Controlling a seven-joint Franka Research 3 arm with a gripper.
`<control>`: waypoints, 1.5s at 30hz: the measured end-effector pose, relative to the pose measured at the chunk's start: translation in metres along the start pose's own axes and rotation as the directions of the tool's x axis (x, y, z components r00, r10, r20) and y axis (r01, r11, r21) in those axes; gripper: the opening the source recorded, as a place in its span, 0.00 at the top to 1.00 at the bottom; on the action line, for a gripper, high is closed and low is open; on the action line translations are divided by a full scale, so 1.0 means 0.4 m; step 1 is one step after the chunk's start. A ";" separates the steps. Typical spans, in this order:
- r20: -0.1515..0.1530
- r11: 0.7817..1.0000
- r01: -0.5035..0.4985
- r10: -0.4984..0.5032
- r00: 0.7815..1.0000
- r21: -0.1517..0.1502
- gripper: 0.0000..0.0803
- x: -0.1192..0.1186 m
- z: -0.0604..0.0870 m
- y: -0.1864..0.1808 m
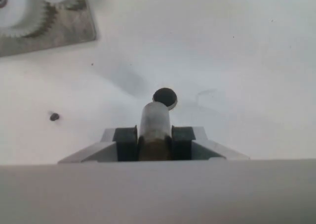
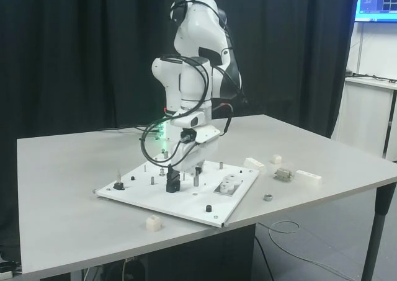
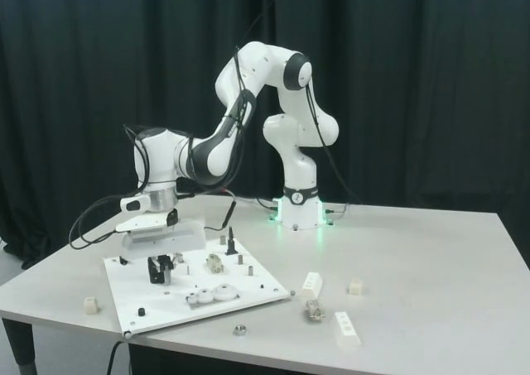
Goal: Place round peg 4.
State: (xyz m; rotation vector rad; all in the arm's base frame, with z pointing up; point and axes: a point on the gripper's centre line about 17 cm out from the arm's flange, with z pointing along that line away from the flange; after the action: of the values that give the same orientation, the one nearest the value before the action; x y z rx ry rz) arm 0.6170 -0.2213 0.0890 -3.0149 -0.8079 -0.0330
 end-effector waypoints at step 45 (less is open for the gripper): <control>-0.022 1.000 -0.026 0.026 0.999 0.000 0.82 0.033 -0.044 -0.029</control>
State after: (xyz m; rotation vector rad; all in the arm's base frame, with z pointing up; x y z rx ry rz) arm 0.6222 -0.2051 0.1069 -3.0196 -0.7667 -0.0664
